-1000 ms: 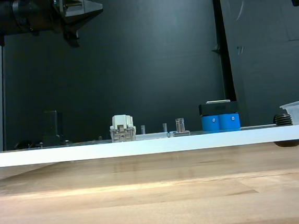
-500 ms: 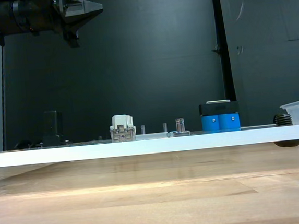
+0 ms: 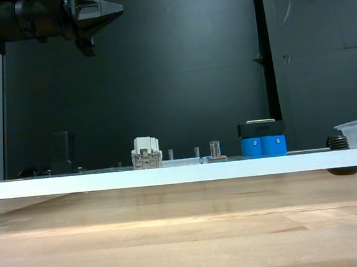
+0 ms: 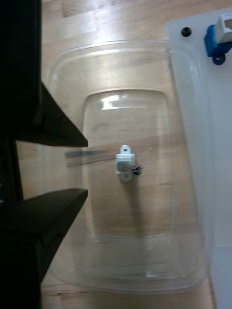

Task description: Pick the RJ45 connector and install on taskboard

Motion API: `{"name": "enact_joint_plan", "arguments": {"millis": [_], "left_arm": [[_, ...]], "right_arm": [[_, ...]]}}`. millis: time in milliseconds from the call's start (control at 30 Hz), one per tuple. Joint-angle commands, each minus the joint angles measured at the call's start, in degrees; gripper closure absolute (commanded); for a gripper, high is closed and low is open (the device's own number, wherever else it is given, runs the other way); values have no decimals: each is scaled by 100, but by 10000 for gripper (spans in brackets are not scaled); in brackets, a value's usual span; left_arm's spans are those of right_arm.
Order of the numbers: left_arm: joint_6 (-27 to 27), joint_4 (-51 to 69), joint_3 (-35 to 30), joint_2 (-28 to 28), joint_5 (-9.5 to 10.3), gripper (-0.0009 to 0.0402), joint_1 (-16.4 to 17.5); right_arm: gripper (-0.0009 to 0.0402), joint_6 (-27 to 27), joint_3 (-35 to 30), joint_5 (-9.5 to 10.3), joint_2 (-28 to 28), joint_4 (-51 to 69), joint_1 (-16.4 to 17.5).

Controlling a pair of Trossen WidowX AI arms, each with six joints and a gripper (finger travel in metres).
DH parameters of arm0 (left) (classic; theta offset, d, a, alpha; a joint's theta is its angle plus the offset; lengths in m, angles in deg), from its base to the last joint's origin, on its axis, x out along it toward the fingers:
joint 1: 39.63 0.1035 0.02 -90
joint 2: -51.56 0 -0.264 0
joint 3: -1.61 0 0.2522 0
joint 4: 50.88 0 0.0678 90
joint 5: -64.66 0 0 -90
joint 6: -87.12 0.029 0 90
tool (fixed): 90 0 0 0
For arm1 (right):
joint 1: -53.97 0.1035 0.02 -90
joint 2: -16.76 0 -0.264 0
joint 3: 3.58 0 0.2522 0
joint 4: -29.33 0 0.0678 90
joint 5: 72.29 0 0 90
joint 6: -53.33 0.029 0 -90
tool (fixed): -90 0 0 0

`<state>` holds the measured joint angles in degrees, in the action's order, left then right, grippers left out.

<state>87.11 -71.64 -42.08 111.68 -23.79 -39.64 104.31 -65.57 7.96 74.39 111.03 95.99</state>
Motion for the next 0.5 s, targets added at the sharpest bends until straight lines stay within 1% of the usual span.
{"name": "enact_joint_plan", "arguments": {"millis": [33,167,233,333,500], "left_arm": [[0,0,-2,0,0,393,0],[0,0,-2,0,0,393,2],[0,0,-2,0,0,393,0],[0,0,-2,0,0,393,0],[0,0,-2,0,0,393,2]], "right_arm": [[231,0,-2,-260,90,-15,13],[201,-35,4,-389,219,-83,17],[194,-35,11,-396,308,-149,20],[192,-44,26,-424,396,-238,26],[194,-76,208,-417,398,-496,22]]}}
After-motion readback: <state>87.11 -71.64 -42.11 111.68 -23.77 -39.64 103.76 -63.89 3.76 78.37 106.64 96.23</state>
